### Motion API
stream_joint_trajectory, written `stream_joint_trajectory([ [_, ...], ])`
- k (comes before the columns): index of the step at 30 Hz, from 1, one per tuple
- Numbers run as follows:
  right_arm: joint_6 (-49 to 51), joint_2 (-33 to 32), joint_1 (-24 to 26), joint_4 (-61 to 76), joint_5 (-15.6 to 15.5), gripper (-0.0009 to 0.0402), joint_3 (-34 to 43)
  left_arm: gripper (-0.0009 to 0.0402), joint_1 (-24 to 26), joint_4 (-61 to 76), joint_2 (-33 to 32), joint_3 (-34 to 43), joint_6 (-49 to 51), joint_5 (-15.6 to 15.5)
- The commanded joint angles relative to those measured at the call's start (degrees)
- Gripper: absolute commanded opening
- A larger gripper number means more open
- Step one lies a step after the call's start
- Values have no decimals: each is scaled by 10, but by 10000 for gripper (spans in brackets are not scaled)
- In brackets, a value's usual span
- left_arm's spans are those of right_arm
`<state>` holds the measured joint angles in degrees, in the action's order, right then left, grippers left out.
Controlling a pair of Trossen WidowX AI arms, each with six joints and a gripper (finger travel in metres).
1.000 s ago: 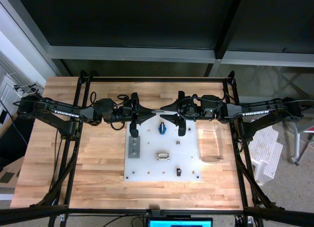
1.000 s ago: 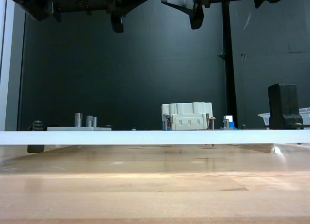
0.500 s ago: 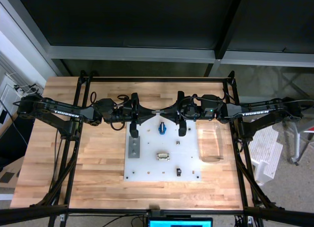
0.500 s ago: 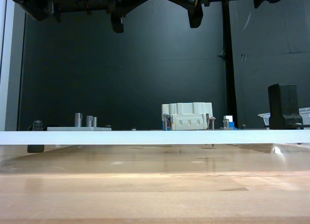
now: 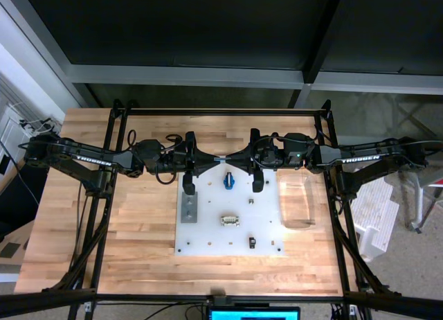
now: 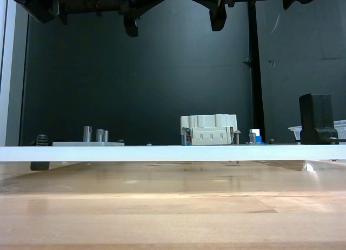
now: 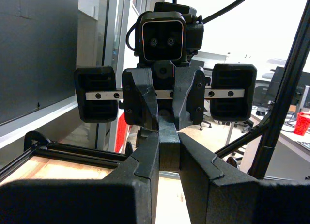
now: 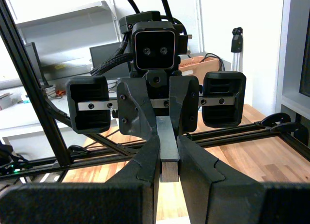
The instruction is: Pick the 16mm bar and install on taskboard
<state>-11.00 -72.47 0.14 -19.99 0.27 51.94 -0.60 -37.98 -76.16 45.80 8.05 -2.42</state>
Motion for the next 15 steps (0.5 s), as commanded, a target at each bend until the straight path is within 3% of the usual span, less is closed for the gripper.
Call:
stream_joint_trajectory([
  [1,0,0,0,2,0,-1,0,1,0,-1,0,0,0,-2],
  [10,0,0,0,1,0,0,0,8,0,-1,0,0,0,12],
  [15,0,1,0,1,-2,0,0,61,0,0,0,0,0,11],
])
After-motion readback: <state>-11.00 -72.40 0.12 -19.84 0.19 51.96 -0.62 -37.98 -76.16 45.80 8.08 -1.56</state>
